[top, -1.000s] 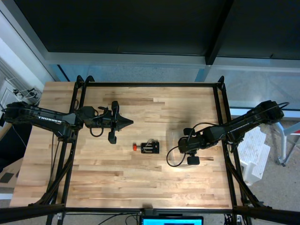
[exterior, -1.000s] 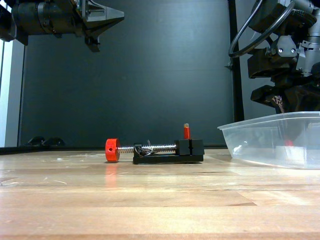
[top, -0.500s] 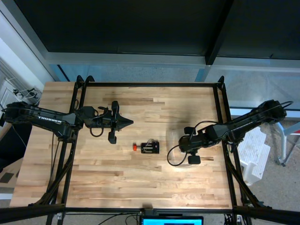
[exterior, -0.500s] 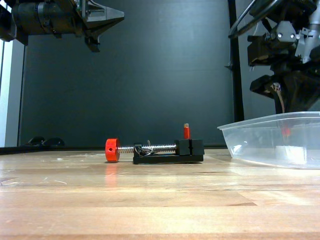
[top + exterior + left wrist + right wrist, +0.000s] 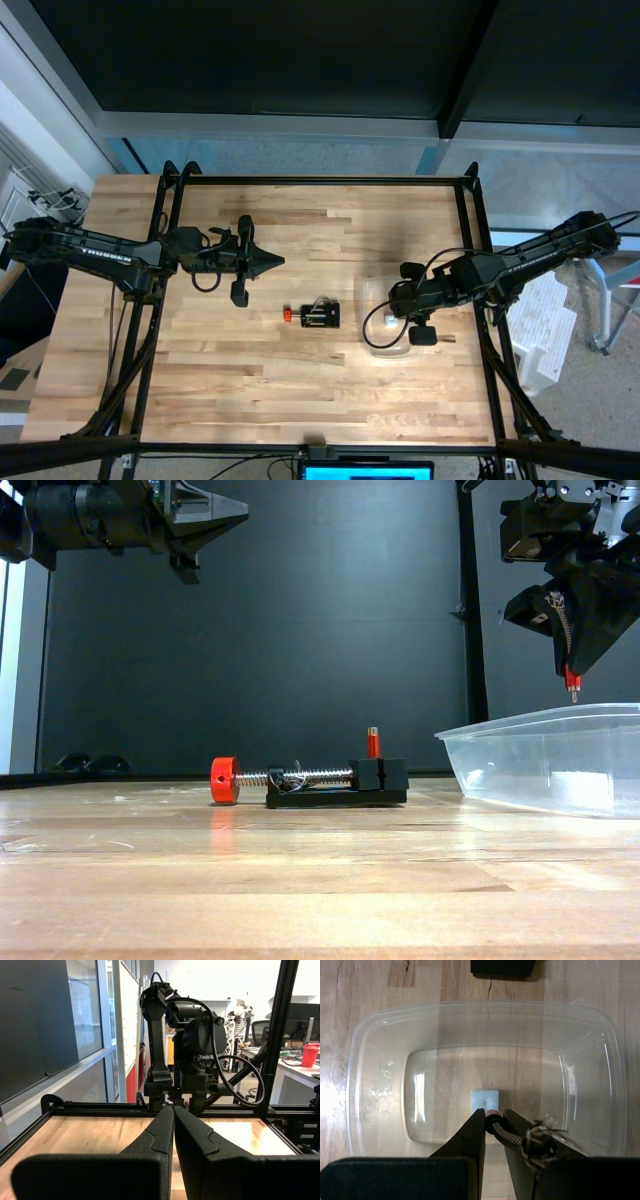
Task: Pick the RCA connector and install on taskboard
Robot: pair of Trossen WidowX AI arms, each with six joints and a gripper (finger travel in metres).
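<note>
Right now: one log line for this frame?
right gripper: shut on RCA connector, held above clear tray | left gripper: shut, parked high at left | taskboard: on table, connector not yet installed

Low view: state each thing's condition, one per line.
left hand: shut, empty, raised at far left.
right hand: shut on RCA connector, raised.
RCA connector: gripped, hanging above clear tray.
clear tray: on the table, white square inside.
taskboard: flat on the table, untouched.

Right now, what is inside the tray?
A white square on the tray floor; the right gripper, holding the RCA connector above, hides part. Left gripper hangs shut far left.
</note>
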